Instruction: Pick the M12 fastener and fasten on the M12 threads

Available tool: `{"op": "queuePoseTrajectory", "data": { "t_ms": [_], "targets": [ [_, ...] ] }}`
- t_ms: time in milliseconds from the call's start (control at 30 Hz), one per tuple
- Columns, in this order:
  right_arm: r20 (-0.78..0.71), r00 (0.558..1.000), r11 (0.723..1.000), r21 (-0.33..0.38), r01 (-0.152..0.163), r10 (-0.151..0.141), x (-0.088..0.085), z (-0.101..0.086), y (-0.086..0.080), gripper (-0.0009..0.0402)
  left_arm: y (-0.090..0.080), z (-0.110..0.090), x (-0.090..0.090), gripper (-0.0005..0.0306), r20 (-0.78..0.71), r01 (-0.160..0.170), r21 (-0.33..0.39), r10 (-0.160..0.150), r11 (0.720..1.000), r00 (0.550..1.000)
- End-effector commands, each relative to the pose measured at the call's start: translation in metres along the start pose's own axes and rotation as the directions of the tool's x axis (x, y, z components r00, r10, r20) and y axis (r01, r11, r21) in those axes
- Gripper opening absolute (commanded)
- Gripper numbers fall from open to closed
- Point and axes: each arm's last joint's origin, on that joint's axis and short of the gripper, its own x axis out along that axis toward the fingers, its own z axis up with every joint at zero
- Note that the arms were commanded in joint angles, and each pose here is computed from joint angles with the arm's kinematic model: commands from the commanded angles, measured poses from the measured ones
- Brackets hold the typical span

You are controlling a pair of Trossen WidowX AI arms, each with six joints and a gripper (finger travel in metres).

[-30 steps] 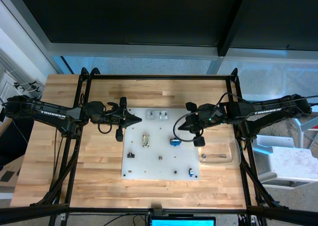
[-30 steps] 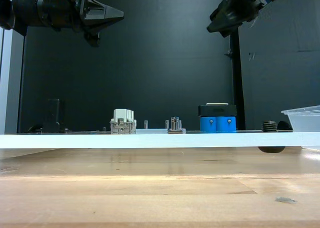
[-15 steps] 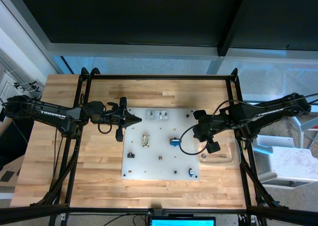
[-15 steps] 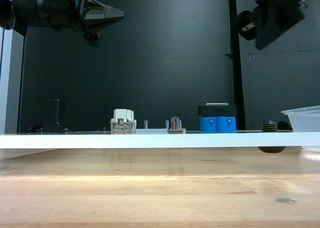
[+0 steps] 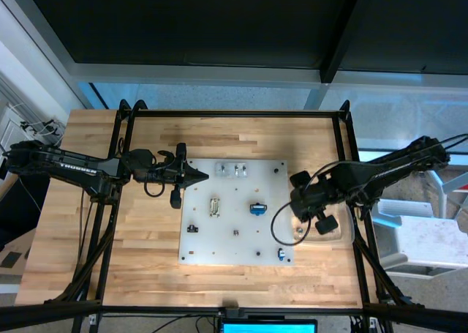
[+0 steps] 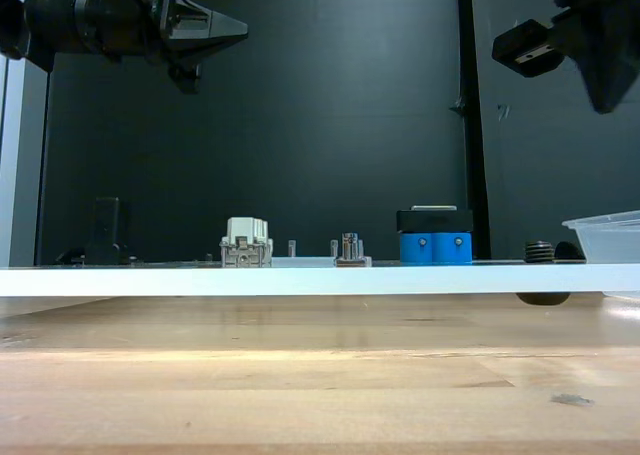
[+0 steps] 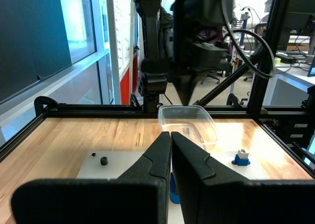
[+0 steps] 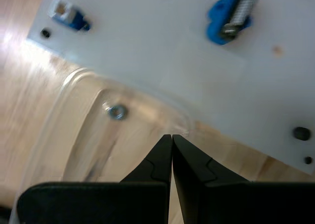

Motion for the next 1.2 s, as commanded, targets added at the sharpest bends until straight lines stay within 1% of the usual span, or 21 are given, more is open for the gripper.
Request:
{"op": "queuePoseTrajectory", "data": {
  "t_ms": [33,100,400,600,700,833,967,1033,1200],
  "targets": [
    [-0.045,0.998,0.999,-0.033,-0.043,0.041,0.008,0.007,0.009,0.0000,0.000,0.000,0.000,0.0000,0.000,0.000,0.000,0.000,1.000,1.000],
    [-0.066,0.995,0.996,-0.040,-0.074,0.071,0.014,0.010,0.013,0.0000,0.000,0.000,0.000,0.0000,0.000,0.000,0.000,0.000,1.000,1.000],
    [-0.162,0.983,0.989,-0.104,-0.102,0.085,0.036,0.019,0.033,0.0000,0.000,0.000,0.000,0.0000,0.000,0.000,0.000,0.000,1.000,1.000],
    [-0.176,0.981,0.987,-0.121,-0.108,0.086,0.045,0.020,0.036,0.0010,0.000,0.000,0.000,0.0000,0.000,0.000,0.000,0.000,1.000,1.000],
    [-0.166,0.982,0.987,-0.117,-0.107,0.086,0.050,0.020,0.036,0.0031,0.000,0.000,0.000,0.0000,0.000,0.000,0.000,0.000,1.000,1.000],
    [-0.175,0.981,0.989,-0.103,-0.105,0.086,0.056,0.016,0.037,0.0077,0.000,0.000,0.000,0.0000,0.000,0.000,0.000,0.000,1.000,1.000],
    [-0.164,0.983,0.994,-0.058,-0.096,0.085,0.063,0.014,0.038,0.0127,0.000,0.000,0.000,0.0000,0.000,0.000,0.000,0.000,1.000,1.000],
    [-0.165,0.983,0.994,-0.050,-0.094,0.085,0.065,0.013,0.038,0.0150,0.000,0.000,0.000,0.0000,0.000,0.000,0.000,0.000,1.000,1.000],
    [-0.168,0.982,0.996,-0.007,-0.085,0.082,0.070,0.011,0.039,0.0194,0.000,0.000,0.000,0.0000,0.000,0.000,0.000,0.000,1.000,1.000]
  ]
}}
